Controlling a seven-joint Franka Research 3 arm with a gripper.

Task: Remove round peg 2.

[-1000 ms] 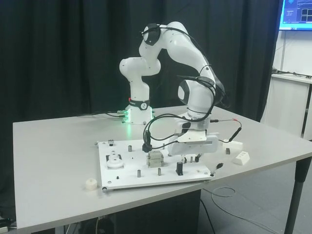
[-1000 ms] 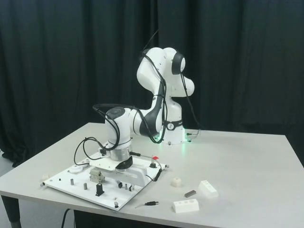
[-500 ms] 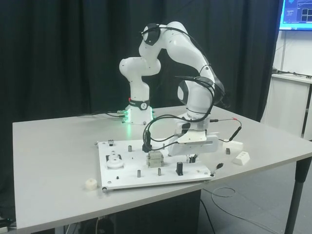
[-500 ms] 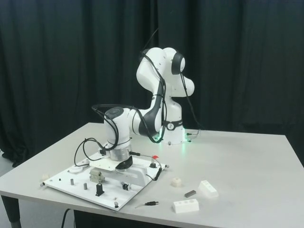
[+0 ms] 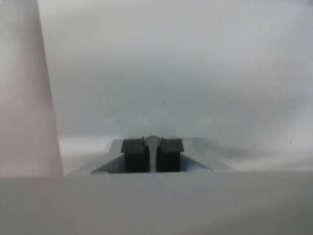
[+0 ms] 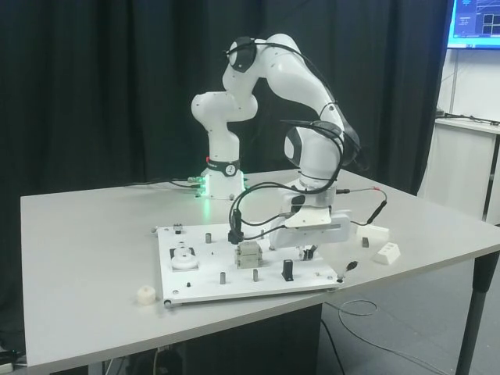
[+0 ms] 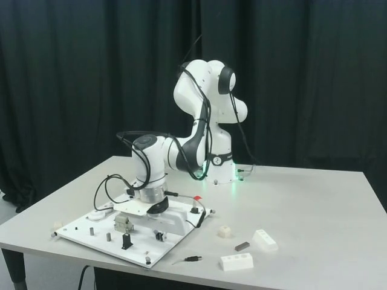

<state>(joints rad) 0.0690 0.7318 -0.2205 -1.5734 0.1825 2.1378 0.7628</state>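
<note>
Two black fingertips (image 5: 135, 154) of your gripper (image 5: 152, 155) pinch round peg 2 (image 5: 152, 147), holding it just above the white board (image 6: 205, 278) on the grey table (image 6: 86, 234).

The board (image 6: 195, 285) lies on the table (image 6: 86, 234), near its front edge; the arm's base (image 6: 221, 183) stands behind it, and two small blocks (image 6: 387, 253) lie to its right

White arm (image 6: 301, 78) bent low, tool (image 5: 152, 154) pointing down (fingers pinched together).
</note>
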